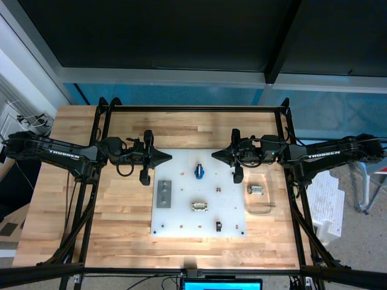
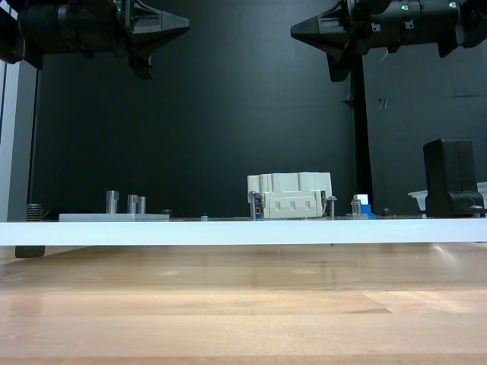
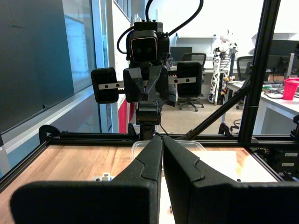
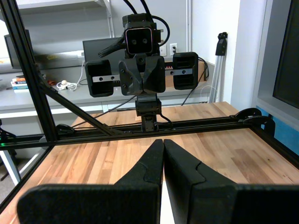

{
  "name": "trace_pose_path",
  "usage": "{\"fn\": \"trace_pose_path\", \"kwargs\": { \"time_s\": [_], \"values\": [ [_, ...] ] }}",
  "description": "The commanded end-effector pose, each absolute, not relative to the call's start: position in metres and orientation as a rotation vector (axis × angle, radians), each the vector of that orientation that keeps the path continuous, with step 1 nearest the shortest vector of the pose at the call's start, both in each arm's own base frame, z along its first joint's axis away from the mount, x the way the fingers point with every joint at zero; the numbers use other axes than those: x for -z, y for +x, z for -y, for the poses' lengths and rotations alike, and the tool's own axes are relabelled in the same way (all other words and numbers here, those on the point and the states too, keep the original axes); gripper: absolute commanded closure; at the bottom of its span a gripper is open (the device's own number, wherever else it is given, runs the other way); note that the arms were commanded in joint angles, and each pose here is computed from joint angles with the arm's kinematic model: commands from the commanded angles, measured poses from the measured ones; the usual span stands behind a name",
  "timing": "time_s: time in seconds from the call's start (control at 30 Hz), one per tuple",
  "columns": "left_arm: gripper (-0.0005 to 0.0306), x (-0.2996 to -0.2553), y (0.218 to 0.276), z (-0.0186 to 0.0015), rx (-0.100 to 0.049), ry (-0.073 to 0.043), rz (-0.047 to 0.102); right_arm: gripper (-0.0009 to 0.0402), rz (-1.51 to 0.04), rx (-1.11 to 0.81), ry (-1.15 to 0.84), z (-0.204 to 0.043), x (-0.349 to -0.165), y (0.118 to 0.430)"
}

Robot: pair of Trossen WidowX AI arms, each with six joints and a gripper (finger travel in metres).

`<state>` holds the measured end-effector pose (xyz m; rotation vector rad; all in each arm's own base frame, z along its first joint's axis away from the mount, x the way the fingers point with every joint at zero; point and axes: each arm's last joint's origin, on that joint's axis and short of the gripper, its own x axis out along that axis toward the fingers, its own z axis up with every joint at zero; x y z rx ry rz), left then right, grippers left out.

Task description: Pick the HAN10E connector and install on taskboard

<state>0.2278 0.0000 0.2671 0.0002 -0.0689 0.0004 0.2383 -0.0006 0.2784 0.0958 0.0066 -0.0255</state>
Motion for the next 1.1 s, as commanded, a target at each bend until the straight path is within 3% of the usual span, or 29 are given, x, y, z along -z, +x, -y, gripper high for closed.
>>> {"fn": "trace_pose_path", "kwargs": {
  "time_s": [0.03, 0.97, 1.1],
  "values": [
    [0.03, -0.2671, 0.2279, 0.0, 0.0, 0.0, 0.069, 0.0393, -0.007, 0.026, 0.096, 0.0007, -0.2783, 0.2384],
    [0.03, -0.2671, 0.2279, 0.0, 0.0, 0.0, 0.069, 0.0393, -0.005, -0.021, 0.099, -0.0007, -0.2804, 0.2361],
    [0.03, -0.2671, 0.2279, 0.0, 0.0, 0.0, 0.069, 0.0393, -0.073, -0.016, 0.096, -0.0006, -0.2847, 0.2294]
  ]
}}
